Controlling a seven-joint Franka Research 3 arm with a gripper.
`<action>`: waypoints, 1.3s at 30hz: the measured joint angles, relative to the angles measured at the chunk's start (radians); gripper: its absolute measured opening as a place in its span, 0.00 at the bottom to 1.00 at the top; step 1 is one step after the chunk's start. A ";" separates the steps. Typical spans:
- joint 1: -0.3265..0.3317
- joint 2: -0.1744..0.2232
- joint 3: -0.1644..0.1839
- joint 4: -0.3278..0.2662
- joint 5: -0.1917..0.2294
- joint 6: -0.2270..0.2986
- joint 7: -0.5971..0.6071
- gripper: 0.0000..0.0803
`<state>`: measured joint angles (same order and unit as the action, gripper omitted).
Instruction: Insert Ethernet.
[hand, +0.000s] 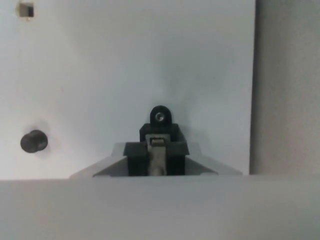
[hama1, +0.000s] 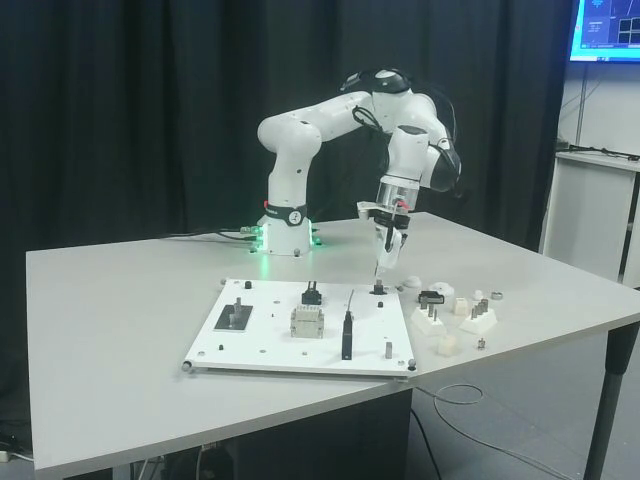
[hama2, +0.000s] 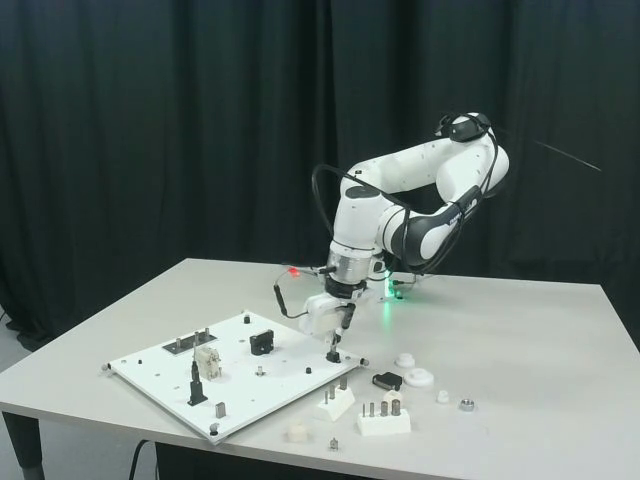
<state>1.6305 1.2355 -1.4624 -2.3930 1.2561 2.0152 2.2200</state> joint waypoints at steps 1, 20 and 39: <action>0.000 0.000 0.002 -0.001 0.003 0.004 -0.001 0.09; 0.000 0.000 0.009 -0.002 0.008 0.019 -0.004 0.09; 0.001 0.000 0.012 -0.002 0.008 0.025 -0.004 0.09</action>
<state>1.6312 1.2354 -1.4500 -2.3954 1.2643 2.0399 2.2163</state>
